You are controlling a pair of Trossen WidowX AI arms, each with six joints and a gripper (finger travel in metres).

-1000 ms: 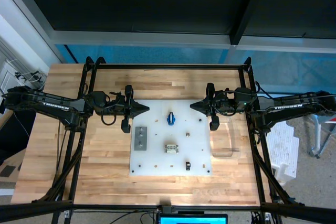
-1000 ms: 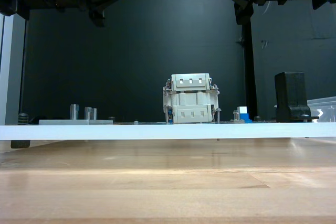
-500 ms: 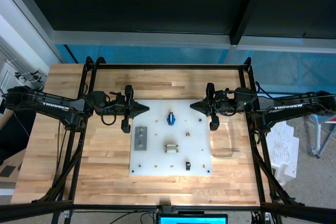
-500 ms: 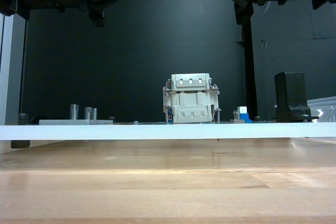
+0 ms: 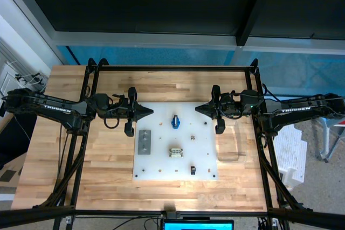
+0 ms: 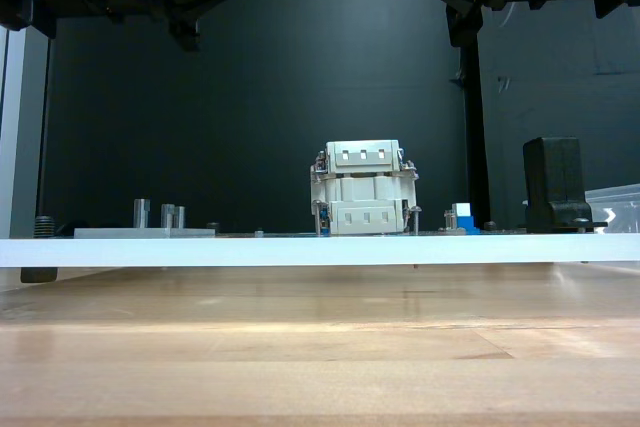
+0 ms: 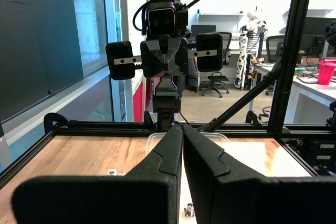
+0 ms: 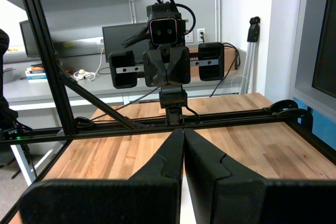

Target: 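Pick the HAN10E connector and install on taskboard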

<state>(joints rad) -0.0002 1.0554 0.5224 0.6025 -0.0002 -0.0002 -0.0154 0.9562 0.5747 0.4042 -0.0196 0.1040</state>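
Two closed grippers hover high, left gripper point(image 5: 150, 112) and right gripper point(image 5: 198, 109), over the taskboard point(image 5: 156, 166) far edge; your connector point(image 5: 174, 153) sits mid-board (seemingly seated already), roughly equidistant.

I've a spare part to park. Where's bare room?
Bare table left of the taskboard and before it. Crowded round the HAN10E connector; clear tray on its right. Left gripper, right gripper hang shut above its far corners.

Left gripper point(image 7: 182, 126) — jaws pressed together.
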